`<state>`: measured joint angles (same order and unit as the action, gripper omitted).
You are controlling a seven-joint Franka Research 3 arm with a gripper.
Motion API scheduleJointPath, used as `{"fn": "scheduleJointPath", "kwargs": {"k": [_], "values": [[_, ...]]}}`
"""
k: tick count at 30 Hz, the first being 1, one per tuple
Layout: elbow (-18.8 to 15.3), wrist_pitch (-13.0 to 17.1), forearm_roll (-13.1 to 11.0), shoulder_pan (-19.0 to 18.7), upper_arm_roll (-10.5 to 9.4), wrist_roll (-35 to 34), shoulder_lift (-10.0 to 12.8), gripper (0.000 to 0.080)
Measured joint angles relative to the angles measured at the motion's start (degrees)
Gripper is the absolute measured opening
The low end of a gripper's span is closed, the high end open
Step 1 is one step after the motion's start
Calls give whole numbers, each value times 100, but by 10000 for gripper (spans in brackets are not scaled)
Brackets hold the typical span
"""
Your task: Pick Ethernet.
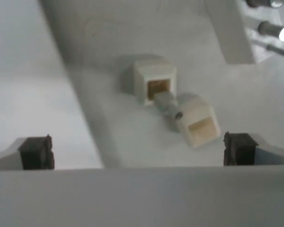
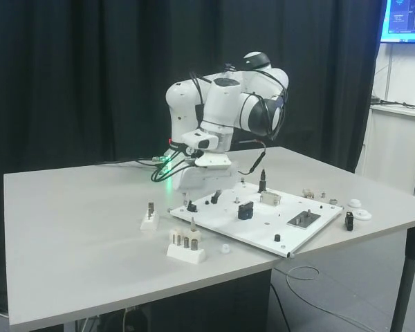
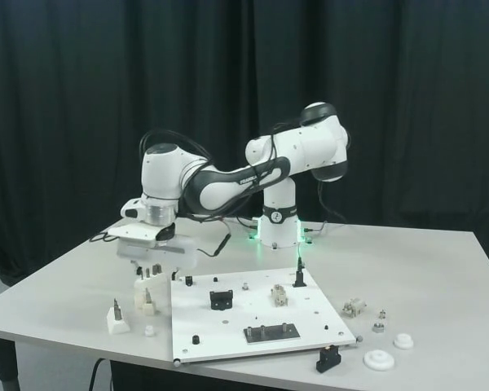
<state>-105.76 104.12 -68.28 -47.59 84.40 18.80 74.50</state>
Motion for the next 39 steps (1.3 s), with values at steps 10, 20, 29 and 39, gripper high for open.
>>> {"fn": "scheduleJointPath", "kwargs": {"k": [10,20,29,39], "values": [[372,-68,0,397,-156,105,35,800],[560,-209,1,664,-286,344,83,800],[723,-287,0,837,-432,443,85,800],[859,-319,0,958,-525,443,87,800]]}}
